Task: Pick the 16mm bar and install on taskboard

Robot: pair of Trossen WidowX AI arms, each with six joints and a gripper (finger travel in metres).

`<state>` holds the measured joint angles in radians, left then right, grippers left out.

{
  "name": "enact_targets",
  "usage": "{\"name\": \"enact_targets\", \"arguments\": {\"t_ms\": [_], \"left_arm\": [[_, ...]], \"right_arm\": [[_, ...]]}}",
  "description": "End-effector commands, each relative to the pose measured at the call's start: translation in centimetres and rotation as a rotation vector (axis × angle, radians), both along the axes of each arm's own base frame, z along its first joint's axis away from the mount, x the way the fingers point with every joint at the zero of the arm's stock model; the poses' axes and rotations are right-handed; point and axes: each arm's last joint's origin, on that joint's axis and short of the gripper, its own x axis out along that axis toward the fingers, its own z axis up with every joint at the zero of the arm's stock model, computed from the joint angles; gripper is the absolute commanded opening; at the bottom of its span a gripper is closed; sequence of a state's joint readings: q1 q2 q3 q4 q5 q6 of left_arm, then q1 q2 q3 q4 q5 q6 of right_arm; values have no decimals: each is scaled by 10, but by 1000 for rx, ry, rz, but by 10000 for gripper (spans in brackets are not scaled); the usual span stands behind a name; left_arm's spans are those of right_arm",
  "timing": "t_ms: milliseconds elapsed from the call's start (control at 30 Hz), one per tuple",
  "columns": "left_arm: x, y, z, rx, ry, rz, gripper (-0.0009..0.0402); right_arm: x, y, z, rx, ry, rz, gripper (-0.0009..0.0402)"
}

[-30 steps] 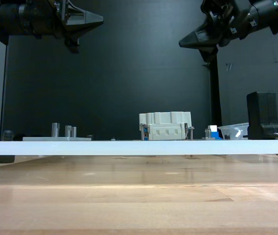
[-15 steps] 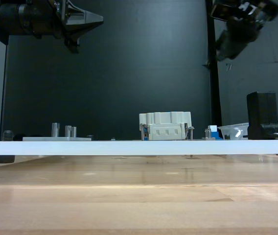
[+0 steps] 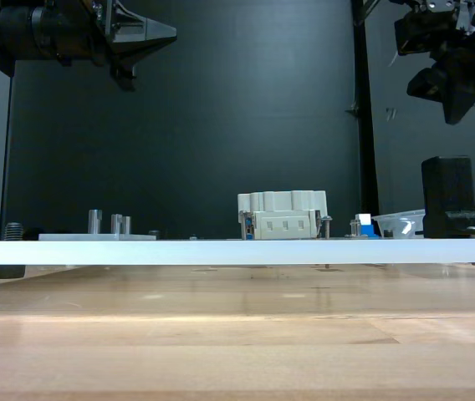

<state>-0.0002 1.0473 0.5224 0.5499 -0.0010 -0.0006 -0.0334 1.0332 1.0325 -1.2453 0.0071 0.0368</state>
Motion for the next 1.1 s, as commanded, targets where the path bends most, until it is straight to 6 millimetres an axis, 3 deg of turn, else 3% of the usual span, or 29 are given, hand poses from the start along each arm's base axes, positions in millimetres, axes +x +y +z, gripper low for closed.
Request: {"name": "enact_targets", "arguments": {"t_ms": [33,233,633,1100], "left_arm": [[0,0,0,0,-1,0,0],[0,0,0,0,-1,0,0],[0,0,0,0,-1,0,0],[0,0,0,0,-2,0,0]], "right_arm": [[-1,0,-1,-6,18,19,0],[-5,-2,-2,-11,60,28,0],[-7,-31,-24,-48,133,45,6],[-3,-43,-60,-56,147,67,148]]}}
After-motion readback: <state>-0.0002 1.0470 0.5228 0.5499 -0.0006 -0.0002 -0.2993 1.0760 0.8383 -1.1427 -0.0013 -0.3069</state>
